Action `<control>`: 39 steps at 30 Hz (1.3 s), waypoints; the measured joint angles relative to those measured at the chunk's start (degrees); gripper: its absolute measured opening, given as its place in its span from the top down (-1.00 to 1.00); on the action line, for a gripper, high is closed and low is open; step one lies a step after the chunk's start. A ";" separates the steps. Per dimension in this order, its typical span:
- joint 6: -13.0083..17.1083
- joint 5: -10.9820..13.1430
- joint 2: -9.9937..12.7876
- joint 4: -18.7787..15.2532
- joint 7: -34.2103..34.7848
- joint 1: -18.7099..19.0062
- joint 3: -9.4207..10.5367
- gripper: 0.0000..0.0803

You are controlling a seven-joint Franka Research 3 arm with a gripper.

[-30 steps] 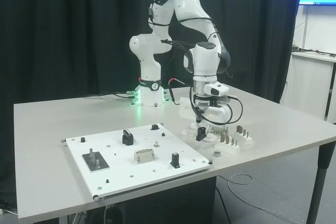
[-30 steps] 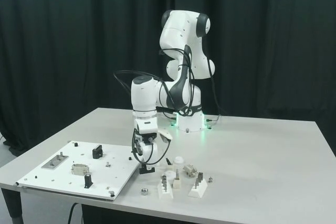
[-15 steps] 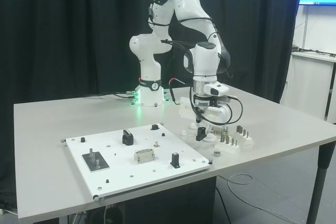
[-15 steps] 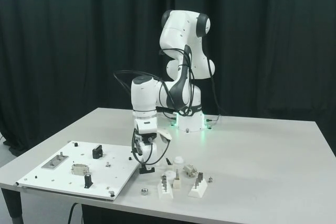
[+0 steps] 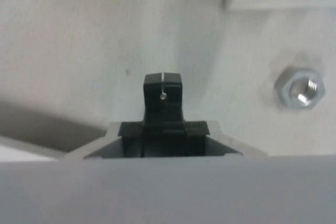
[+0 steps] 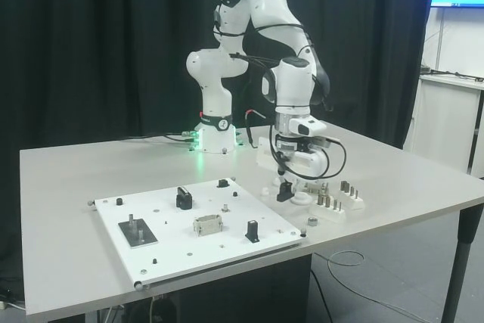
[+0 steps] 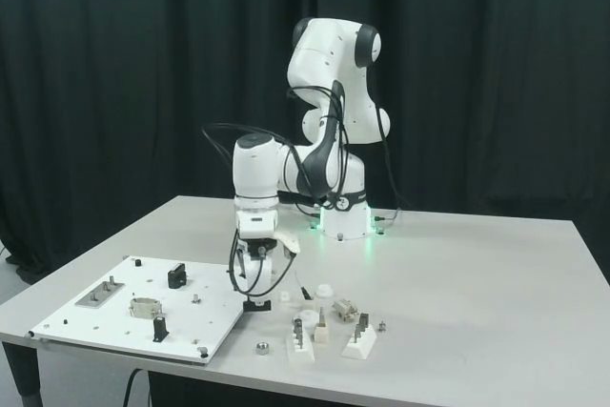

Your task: Insert D-SUB.

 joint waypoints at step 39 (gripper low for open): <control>-6.70 -12.21 -3.15 0.04 21.18 -2.49 -4.51 0.62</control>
